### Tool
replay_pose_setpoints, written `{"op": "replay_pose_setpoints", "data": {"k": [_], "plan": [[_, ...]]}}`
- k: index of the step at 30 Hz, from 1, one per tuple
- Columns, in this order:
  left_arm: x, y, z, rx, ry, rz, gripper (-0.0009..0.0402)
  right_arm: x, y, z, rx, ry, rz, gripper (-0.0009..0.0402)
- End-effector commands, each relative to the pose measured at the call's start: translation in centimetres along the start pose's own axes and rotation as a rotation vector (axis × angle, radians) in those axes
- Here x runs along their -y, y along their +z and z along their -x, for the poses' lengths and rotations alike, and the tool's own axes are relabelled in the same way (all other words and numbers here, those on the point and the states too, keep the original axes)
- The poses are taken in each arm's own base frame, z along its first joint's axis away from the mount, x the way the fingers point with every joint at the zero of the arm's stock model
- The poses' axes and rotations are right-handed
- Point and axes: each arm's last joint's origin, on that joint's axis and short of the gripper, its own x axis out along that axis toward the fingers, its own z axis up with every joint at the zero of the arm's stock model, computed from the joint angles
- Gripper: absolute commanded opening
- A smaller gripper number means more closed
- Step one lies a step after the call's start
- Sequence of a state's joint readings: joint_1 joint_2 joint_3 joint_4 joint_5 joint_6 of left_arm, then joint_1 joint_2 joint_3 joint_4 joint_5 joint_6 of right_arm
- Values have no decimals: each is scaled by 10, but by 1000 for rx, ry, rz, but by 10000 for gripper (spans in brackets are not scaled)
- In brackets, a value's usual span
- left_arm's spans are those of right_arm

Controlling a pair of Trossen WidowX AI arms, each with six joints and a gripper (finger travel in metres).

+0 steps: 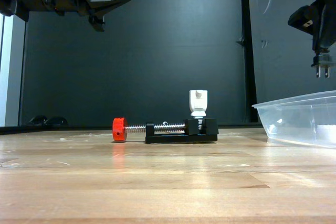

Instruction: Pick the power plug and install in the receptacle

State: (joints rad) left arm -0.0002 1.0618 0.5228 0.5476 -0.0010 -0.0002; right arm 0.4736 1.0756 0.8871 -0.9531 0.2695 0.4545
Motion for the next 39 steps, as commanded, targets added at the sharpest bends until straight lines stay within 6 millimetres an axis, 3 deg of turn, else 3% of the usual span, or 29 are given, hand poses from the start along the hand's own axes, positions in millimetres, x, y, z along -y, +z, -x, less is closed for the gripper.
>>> {"op": "replay_pose_setpoints", "data": {"k": [1, 21, 39], "plan": [[0, 0, 0, 0, 0, 0, 0, 3, 6, -3, -4, -15, -21, 0], [0, 0, 0, 0, 0, 0, 0, 10, 98, -35, -21, -91, -7, 0], [0, 0, 0, 0, 0, 0, 0, -3, 145, -69, 7, -62, 47, 0]]}}
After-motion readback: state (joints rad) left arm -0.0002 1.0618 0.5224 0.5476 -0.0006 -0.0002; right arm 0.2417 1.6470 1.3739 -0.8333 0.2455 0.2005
